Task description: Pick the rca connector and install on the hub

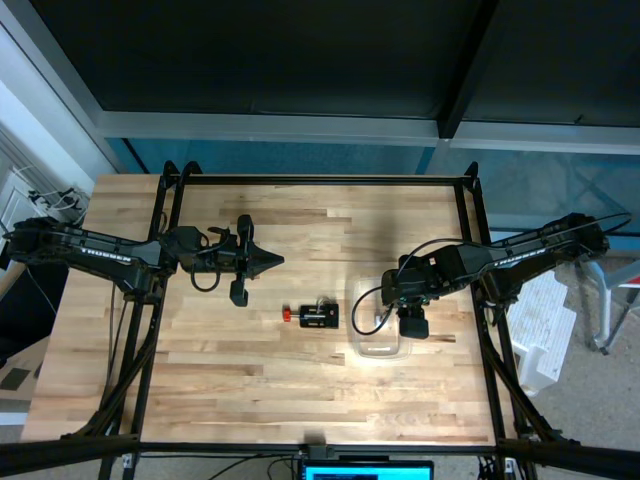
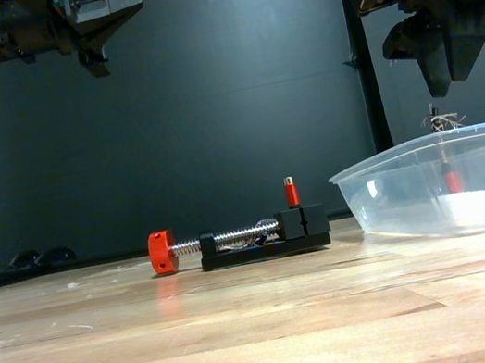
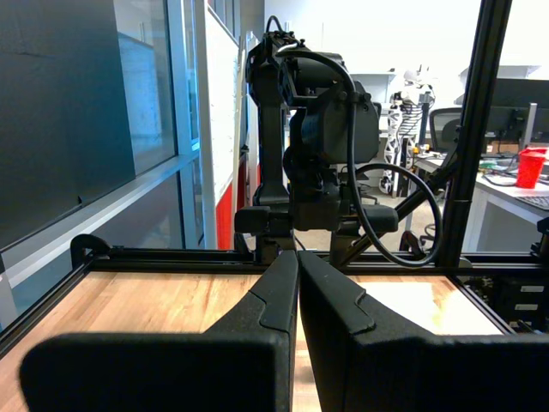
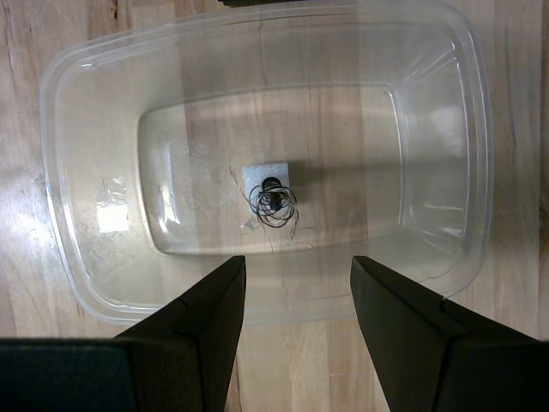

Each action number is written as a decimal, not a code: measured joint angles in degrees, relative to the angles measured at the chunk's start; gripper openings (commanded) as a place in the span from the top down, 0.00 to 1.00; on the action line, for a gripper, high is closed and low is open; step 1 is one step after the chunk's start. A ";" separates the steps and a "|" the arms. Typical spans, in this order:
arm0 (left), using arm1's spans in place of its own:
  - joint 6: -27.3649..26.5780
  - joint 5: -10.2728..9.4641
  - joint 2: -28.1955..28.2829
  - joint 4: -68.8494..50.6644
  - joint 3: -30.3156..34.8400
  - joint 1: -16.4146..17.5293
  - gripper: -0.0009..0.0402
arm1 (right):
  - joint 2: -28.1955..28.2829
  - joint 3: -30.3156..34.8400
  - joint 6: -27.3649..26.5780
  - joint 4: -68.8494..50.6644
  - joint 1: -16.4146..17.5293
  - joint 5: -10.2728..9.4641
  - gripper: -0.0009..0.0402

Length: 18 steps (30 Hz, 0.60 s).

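Note:
The hub [image 1: 318, 318] is a small black block with a red knob [image 2: 163, 252] at one end, lying on the wooden table left of a clear plastic tray [image 1: 362, 348]. The rca connector [image 4: 273, 197], a tiny grey-and-dark piece with thin wire loops on a white square base, stands inside that tray [image 4: 86, 257]. My right gripper [image 4: 298, 262] hangs open directly above it, well clear of the tray floor, and shows high over the tray [image 2: 385, 189] in the low view. My left gripper [image 1: 268, 261] is shut, empty, held high left of the hub.
Black frame rails [image 1: 470, 250] run along the left, right and far sides of the table. The right arm's cable [image 1: 372, 305] loops down over the tray. A screen [image 1: 365, 470] sits at the near edge.

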 measured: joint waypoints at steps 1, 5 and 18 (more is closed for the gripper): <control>0.00 -0.02 0.02 0.00 0.02 0.00 0.98 | 0.04 0.00 0.00 0.02 0.02 0.02 0.57; 0.00 -0.02 0.00 0.00 0.02 0.00 0.98 | 0.07 0.00 0.02 0.02 0.15 0.02 0.57; 0.00 0.00 0.00 0.00 0.00 0.00 0.98 | 4.39 0.00 0.22 0.37 0.83 0.02 0.57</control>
